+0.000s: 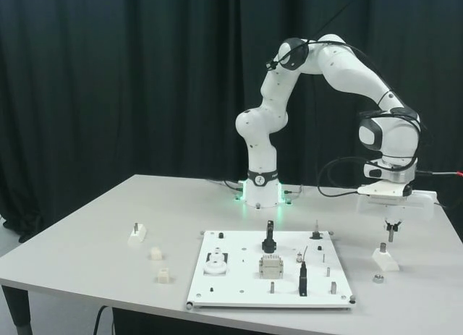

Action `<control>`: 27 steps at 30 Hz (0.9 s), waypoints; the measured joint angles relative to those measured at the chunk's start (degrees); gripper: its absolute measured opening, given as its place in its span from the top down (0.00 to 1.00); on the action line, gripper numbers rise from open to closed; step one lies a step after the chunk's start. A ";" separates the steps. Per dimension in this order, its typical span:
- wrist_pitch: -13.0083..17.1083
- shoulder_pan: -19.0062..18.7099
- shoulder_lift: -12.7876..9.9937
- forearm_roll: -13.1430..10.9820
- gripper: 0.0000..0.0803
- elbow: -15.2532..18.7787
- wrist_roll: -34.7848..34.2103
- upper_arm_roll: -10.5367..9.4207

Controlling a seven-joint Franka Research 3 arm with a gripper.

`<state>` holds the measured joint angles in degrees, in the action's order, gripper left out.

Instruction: Insert round peg 3.

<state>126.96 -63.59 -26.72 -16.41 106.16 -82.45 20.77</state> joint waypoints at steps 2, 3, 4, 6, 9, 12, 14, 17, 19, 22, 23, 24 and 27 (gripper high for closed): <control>0.00 0.00 0.00 0.03 0.87 0.00 0.00 0.06; 0.00 0.00 0.00 0.04 0.87 0.00 0.00 0.09; 0.00 0.01 0.00 0.08 0.87 0.00 0.00 0.11; 0.01 0.02 0.00 0.18 0.87 0.00 0.00 0.14; 0.06 0.02 0.00 0.30 0.87 0.00 0.00 0.21; 0.11 0.02 -0.01 0.36 0.87 0.00 0.00 0.29; 0.16 0.02 -0.01 0.45 0.87 0.00 0.00 0.37; 0.22 0.02 -0.01 0.85 0.87 -0.02 0.00 0.53; 0.23 0.02 -0.01 1.16 0.87 -0.05 0.00 0.66; 0.23 0.03 -0.01 1.46 0.87 -0.13 0.00 0.88; 0.23 0.03 -0.01 1.53 0.87 -0.17 0.00 0.96; 0.22 0.03 -0.01 1.62 0.87 -0.20 0.00 1.06; 0.22 0.02 0.00 2.19 0.87 -0.30 0.08 1.44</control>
